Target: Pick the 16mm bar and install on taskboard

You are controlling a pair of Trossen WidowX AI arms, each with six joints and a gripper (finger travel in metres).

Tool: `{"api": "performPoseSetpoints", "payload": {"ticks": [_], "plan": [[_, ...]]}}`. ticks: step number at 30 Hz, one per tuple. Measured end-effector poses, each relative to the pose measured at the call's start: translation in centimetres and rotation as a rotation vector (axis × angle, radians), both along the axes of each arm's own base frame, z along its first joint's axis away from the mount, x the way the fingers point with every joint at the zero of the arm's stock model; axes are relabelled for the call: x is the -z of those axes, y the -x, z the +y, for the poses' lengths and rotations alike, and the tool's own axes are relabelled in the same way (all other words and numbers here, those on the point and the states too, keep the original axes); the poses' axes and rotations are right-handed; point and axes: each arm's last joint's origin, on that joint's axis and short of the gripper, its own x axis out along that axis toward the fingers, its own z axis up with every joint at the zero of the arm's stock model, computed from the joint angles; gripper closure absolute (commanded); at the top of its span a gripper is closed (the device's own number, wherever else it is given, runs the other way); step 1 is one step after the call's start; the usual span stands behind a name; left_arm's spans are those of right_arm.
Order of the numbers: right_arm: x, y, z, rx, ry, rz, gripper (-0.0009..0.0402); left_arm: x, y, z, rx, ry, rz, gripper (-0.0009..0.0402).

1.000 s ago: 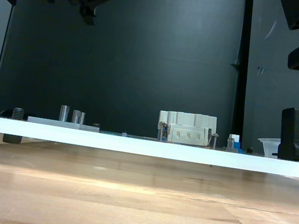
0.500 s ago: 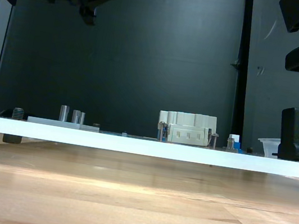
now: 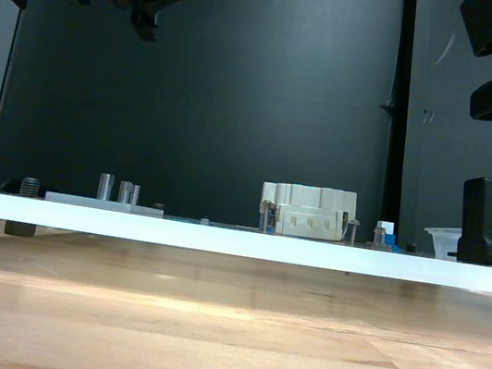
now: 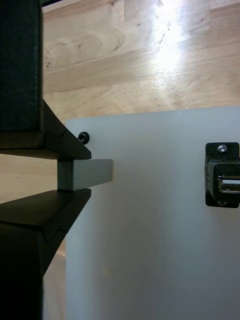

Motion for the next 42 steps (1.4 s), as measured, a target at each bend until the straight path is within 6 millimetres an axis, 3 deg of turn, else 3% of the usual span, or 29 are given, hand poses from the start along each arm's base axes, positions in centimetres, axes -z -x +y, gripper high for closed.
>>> {"api": "performPoseSetpoints", "payload": {"ticks": [42], "plan": [[0.67, -0.29, 0.07, 0.037, -0.006, 0.016, 0.0391, 0.00, 0.00, 0.00, 0.000, 0.000, 0.000, 0.0393]]}}
